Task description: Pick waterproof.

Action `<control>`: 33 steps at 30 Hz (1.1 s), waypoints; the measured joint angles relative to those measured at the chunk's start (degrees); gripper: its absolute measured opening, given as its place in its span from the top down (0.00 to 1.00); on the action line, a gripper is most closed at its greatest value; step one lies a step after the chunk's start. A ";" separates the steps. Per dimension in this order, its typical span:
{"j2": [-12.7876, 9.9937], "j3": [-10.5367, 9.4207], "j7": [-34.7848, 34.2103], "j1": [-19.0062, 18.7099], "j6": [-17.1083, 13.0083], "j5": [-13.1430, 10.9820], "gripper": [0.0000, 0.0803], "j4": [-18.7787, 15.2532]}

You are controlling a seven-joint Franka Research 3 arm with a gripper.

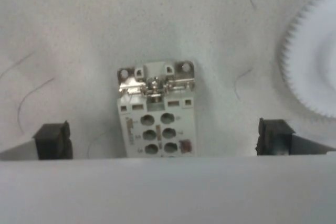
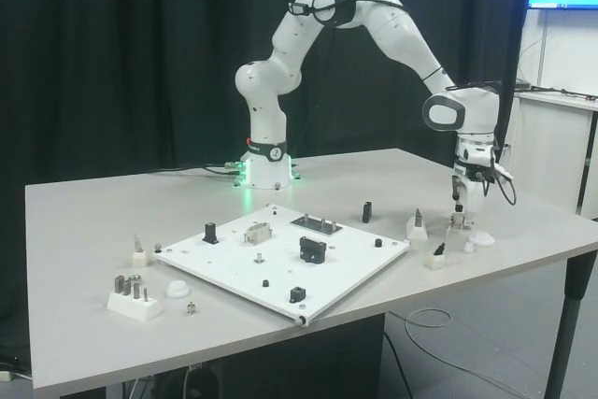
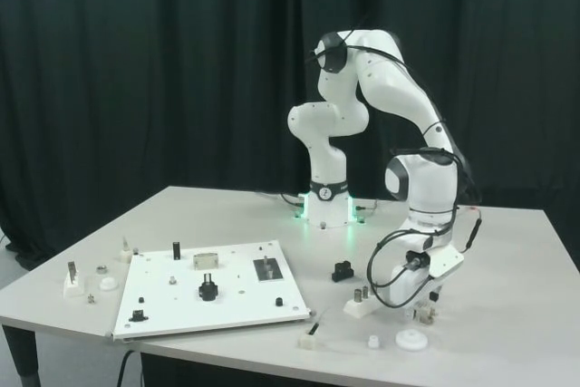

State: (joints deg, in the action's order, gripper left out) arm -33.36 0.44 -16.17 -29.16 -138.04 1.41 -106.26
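Jaws (image 1: 164, 137) released, poised over the waterproof connector (image 1: 156, 109) on the grey bench (image 1: 79, 35).
In the wrist view the two black fingertips (image 1: 52, 141) stand wide apart with the connector lying flat between them, touching neither. A white gear (image 1: 315, 56) lies near it on the bench.

I see my white arm (image 3: 399, 106) bent low over the grey surface (image 3: 507, 260), beside a white board (image 3: 210, 292) of parts.
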 joint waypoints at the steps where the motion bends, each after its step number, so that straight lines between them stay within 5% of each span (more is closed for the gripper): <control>1: 0.04 0.00 0.00 0.02 0.49 -0.04 0.02 0.26; 18: 1.93 1.08 -0.07 0.08 9.51 -2.00 0.00 4.57; 33: 3.28 1.82 -0.34 0.08 11.57 -3.35 0.00 4.80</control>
State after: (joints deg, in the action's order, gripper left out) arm -30.08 2.25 -16.51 -29.08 -126.47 -1.93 -101.46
